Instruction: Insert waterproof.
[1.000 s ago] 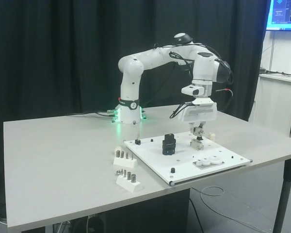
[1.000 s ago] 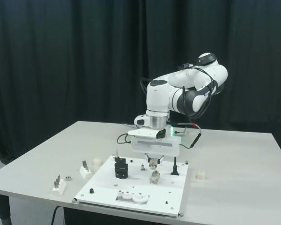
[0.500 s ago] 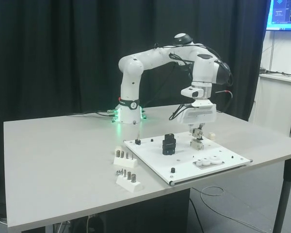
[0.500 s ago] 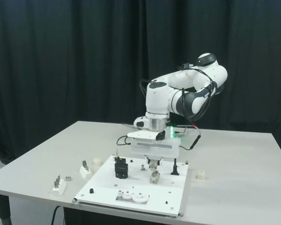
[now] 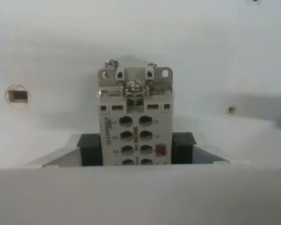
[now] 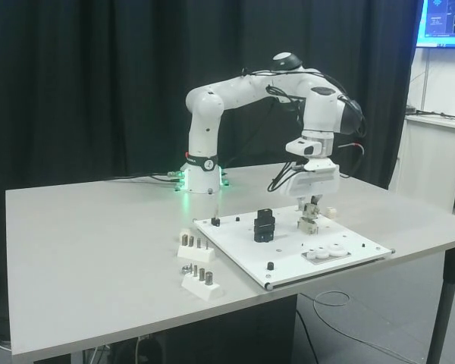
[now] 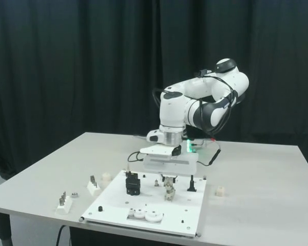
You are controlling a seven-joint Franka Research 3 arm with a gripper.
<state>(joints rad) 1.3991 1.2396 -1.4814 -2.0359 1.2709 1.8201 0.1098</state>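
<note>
From left to right you see two white holder blocks carrying grey metal pegs, then the white board with a black connector block. The waterproof connector, whitish-grey with two columns of round sockets and a metal clamp on top, stands upright near the board's middle. The gripper grips it between its black fingers.
</note>
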